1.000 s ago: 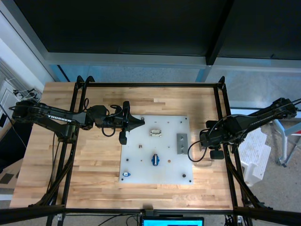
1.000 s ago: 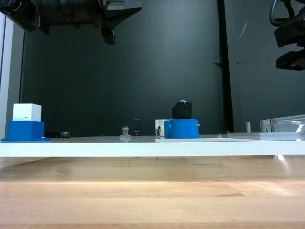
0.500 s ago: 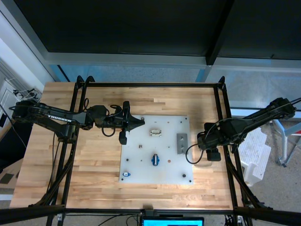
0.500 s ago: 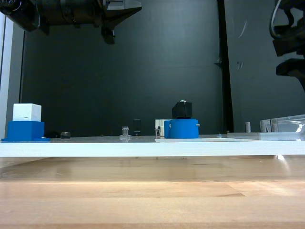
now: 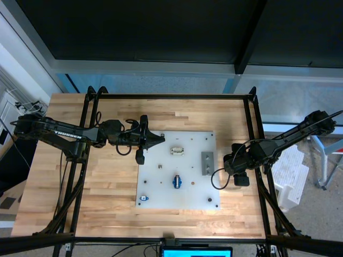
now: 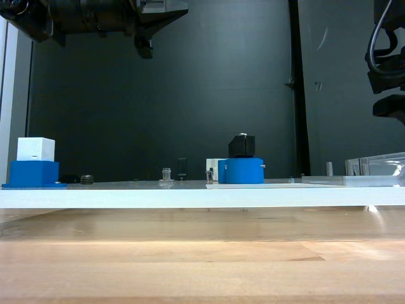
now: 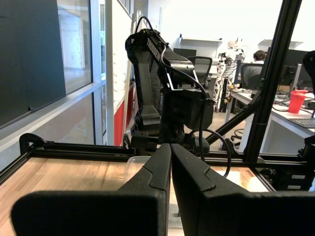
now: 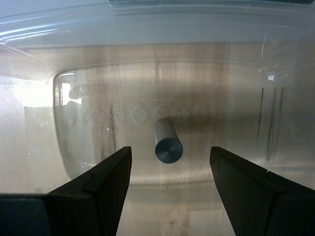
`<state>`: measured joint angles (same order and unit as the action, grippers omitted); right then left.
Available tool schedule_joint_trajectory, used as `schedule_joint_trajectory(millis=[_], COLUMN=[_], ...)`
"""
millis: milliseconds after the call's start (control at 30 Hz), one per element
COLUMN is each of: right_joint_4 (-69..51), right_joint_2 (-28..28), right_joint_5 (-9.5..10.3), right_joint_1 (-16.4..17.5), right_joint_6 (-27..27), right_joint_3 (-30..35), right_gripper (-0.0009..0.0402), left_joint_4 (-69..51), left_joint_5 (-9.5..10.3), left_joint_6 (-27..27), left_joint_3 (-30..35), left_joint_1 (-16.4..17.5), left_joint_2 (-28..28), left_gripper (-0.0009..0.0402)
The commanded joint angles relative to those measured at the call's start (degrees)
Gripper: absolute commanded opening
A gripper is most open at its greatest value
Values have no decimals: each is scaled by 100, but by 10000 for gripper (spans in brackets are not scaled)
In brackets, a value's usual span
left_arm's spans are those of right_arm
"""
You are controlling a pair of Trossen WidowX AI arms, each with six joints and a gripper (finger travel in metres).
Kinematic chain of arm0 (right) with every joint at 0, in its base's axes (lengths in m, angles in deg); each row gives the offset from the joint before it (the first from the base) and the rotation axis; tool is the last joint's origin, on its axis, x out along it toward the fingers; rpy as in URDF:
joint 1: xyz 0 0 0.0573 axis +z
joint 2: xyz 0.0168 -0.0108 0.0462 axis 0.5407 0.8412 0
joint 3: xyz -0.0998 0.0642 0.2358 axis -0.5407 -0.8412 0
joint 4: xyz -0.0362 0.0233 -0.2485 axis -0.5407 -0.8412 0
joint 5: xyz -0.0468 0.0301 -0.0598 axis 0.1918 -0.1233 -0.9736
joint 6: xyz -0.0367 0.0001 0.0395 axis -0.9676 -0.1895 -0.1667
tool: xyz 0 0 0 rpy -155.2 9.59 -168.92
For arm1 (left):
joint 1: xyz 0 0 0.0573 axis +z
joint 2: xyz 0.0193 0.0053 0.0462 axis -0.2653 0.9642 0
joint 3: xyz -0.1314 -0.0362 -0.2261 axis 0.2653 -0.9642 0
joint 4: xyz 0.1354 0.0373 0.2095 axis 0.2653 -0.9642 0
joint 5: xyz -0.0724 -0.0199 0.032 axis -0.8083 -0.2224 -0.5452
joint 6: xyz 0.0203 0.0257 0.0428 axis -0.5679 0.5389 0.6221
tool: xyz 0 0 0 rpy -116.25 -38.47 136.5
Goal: Pick the 16mm cylinder and install on the taskboard
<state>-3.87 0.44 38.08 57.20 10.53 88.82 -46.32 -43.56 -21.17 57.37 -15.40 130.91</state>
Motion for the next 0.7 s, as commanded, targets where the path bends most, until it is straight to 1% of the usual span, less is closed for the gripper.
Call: schedule_joint_trajectory(millis=[33, 233, 467, 600, 700], right_joint_4=[92, 540, 564, 562, 562], right_joint_2=[61, 92, 90, 90, 90], right_joint_5=[-15, 4, 4, 2, 2], right_joint_1=[7, 9, 17, 17, 15], right_joint_6=[37, 37, 37, 39, 37], right_joint_3=[-70, -337, -356, -358, -358], right_gripper=[221, 205, 173, 147, 119], left_joint_4=[0, 0, 0, 0, 0], left_joint_5=[-2, 0, 0, 0, -2], left_joint_6=[0, 0, 0, 0, 0], left_joint_3=[0, 0, 0, 0, 0], left_joint_1=[2, 2, 2, 2, 2], left_joint_2=[0, 0, 0, 0, 0], left_gripper=[0, 0, 0, 0, 0])
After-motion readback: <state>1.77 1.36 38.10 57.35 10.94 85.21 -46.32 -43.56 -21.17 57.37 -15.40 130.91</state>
